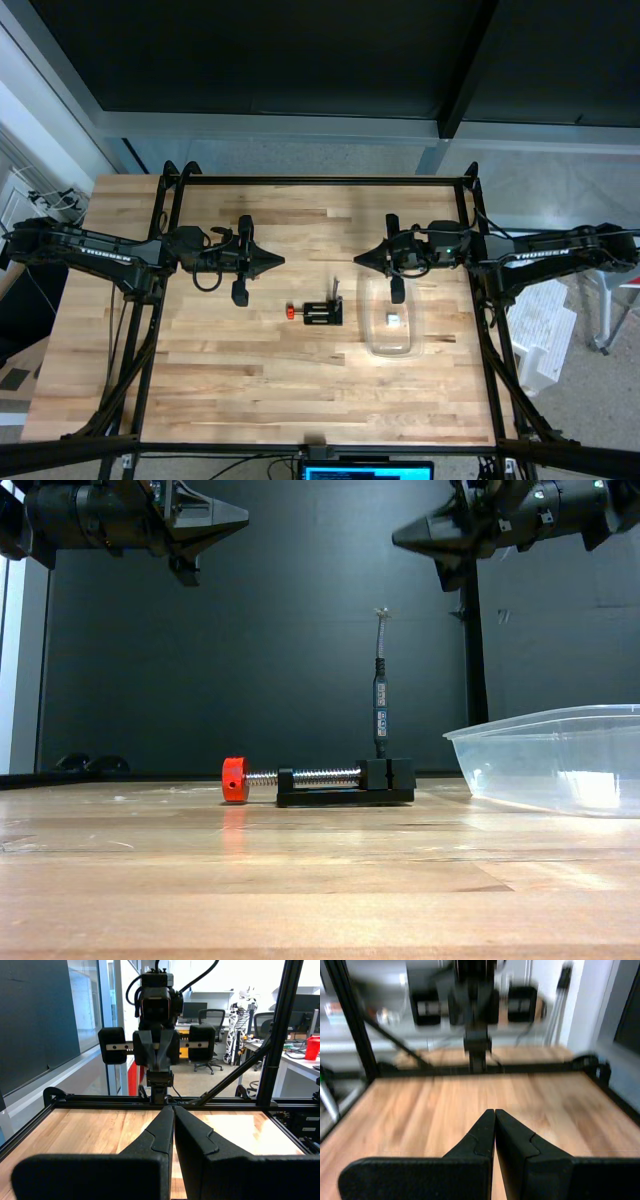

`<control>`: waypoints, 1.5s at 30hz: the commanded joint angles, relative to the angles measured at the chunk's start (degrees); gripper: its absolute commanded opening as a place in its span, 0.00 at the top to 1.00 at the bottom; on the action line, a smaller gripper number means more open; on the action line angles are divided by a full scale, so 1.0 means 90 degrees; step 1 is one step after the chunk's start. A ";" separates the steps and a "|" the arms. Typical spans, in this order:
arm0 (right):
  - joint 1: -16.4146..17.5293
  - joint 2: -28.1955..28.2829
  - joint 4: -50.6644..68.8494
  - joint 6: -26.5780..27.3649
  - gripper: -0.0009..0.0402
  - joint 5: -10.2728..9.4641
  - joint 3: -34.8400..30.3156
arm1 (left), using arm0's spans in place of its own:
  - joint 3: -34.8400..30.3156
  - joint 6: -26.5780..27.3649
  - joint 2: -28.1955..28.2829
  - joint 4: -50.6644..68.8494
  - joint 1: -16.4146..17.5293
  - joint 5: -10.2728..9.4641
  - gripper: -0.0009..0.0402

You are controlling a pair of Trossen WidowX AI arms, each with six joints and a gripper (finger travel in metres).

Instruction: Remove the USB-C connector from taskboard and place in the container

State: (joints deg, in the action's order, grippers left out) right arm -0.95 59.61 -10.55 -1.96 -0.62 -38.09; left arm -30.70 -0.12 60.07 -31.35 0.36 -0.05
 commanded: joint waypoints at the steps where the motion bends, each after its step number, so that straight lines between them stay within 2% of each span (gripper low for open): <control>1: 0.0066 -0.0005 0.1005 0.0010 0.98 -0.0010 -0.0291 | 0.0000 0.0000 0.0002 0.0000 0.0002 0.0002 0.98; 6: 0.0306 0.0204 0.2509 0.0007 0.98 0.0005 -0.0860 | 0.0000 0.0000 0.0005 -0.0002 0.0000 0.0002 0.98; 9: 0.0466 0.0491 0.3317 -0.0015 0.98 0.0126 -0.1292 | 0.0000 0.0000 0.0002 0.0000 0.0000 0.0002 0.98; 14: 0.0585 0.1158 0.4624 -0.0095 0.98 0.0143 -0.2069 | 0.0000 0.0000 0.0002 -0.0002 0.0000 0.0002 0.98; 15: 0.0595 0.1280 0.4872 -0.0097 0.98 0.0165 -0.2225 | 0.0000 0.0000 0.0002 -0.0002 0.0002 0.0002 0.98; 16: 0.0614 0.1416 0.5083 -0.0104 0.98 0.0291 -0.2361 | 0.0000 0.0000 0.0002 -0.0002 0.0000 0.0002 0.98; 19: 0.0724 0.1783 0.5540 -0.0109 0.98 0.0631 -0.2693 | 0.0000 0.0000 0.0002 -0.0002 0.0002 0.0002 0.98; 28: 0.0906 0.2531 0.5814 -0.0488 0.97 0.0612 -0.3135 | 0.0000 0.0000 0.0002 -0.0002 0.0000 0.0002 0.98; 31: 0.0920 0.2788 0.6013 -0.0636 0.91 0.0619 -0.3298 | 0.0000 0.0000 0.0005 -0.0002 0.0002 0.0002 0.98; 39: 0.1061 0.3487 0.6013 -0.0755 0.68 0.0622 -0.3849 | 0.0000 0.0000 0.0005 0.0000 0.0000 0.0002 0.98; 45: 0.1103 0.4029 0.6290 -0.0789 0.61 0.0627 -0.4379 | 0.0000 0.0000 0.0002 -0.0002 0.0002 0.0002 0.98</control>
State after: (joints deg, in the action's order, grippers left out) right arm 8.95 94.89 45.50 -9.15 4.95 -76.49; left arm -30.70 -0.12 60.10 -31.35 0.36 -0.03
